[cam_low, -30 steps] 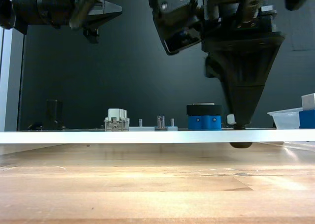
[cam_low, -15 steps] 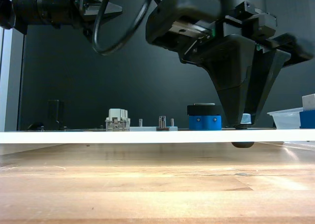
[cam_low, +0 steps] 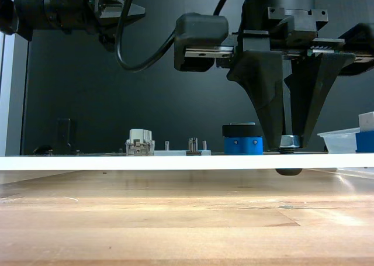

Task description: Pick the M12 fastener and fasten on the M12 threads

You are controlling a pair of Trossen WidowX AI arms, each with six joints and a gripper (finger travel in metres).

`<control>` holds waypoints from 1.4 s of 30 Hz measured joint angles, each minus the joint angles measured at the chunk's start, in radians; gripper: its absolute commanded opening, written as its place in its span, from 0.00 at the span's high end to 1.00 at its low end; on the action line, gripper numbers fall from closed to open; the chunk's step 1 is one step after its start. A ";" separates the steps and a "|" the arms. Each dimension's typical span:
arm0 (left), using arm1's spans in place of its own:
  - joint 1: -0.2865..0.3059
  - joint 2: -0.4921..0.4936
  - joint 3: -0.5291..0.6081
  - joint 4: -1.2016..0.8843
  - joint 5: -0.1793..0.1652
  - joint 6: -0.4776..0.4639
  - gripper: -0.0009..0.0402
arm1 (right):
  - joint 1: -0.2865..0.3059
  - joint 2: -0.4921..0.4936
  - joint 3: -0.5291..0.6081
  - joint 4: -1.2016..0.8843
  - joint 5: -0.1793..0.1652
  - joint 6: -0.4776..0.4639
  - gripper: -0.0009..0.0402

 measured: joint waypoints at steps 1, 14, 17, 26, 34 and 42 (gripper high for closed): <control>0.000 0.000 0.000 0.000 0.000 0.000 0.98 | -0.001 0.000 0.000 0.000 0.000 0.033 0.95; 0.000 0.000 0.000 0.000 0.000 0.000 0.98 | -0.003 0.000 0.000 0.003 0.000 0.457 0.95; 0.000 0.000 0.000 0.000 0.000 0.000 0.98 | -0.003 0.000 0.000 0.004 0.000 0.657 0.95; 0.000 0.000 0.000 0.000 0.000 0.000 0.98 | -0.003 0.000 0.000 0.005 0.002 1.049 0.95; 0.000 0.000 0.000 0.000 0.000 0.000 0.98 | 0.001 0.000 0.000 0.005 0.008 1.173 0.95; 0.000 0.000 0.000 0.000 0.000 0.000 0.98 | 0.003 0.000 0.000 0.005 0.007 1.171 0.95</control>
